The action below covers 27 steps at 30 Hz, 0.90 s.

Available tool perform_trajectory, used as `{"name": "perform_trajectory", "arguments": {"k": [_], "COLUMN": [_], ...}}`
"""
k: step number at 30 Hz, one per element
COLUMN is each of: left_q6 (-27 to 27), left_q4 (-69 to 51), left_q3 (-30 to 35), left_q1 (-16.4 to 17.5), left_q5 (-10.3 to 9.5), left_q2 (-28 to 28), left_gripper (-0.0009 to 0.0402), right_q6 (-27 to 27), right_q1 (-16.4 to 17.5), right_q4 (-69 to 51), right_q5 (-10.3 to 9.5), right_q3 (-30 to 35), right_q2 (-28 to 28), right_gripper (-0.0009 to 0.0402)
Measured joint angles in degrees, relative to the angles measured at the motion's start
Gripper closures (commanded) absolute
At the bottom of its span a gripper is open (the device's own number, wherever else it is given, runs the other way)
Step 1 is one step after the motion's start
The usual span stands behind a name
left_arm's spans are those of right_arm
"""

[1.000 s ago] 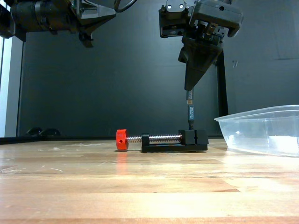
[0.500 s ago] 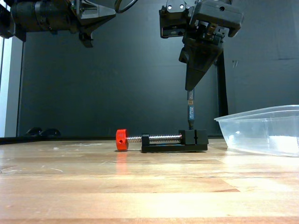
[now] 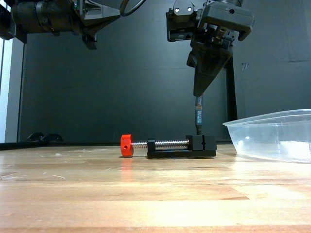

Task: Pick the usb-c connector and install on the hub

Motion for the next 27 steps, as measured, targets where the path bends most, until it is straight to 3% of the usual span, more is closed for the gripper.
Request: {"name": "perform_trajectory", "arguments": {"k": [27], "left_q6": [0.0], "left_q4": [0.0], "left_q3": [0.02], "left_q1": [0.0], "left_q5": [0.0], "left_q2": [0.0], "left_gripper": [0.0393], "right_q6": [-0.07], "right_q1": [-0.15], "right_q4": [4.81], "right_q5": [-0.22], "right_q3": [-3.96], "right_q2": [-0.24], "right_gripper": [0.0393]}}
